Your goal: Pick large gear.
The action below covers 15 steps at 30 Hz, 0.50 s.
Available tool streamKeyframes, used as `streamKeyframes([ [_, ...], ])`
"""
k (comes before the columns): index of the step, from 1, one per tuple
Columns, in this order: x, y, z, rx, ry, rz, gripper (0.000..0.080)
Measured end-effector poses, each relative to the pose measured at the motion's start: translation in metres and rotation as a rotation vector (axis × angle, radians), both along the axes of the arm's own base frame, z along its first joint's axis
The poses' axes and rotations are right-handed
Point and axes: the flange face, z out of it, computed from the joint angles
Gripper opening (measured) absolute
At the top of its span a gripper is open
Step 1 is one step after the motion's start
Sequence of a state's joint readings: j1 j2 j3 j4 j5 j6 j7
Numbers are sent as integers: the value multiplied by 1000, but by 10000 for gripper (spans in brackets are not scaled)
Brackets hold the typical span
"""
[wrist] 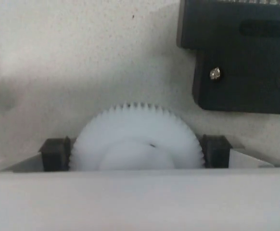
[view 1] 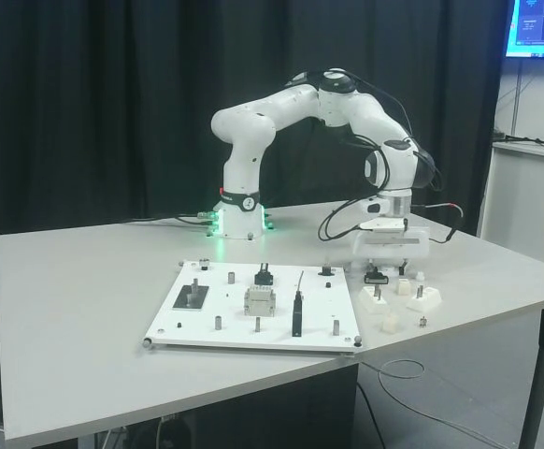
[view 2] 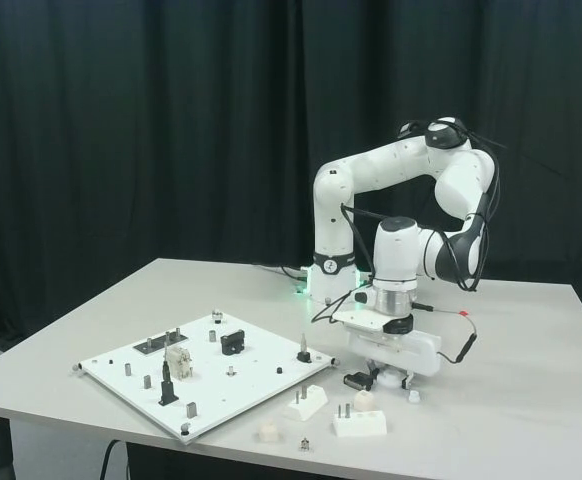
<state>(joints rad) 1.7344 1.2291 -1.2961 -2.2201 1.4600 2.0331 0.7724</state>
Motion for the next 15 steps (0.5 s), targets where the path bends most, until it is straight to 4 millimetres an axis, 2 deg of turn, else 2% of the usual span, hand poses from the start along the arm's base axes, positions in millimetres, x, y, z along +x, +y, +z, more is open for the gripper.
streamKeyframes([
  [8, 1, 1, 1, -1, -4, 27, 599],
  [15, 5, 0, 12, -9, -13, 35, 599],
])
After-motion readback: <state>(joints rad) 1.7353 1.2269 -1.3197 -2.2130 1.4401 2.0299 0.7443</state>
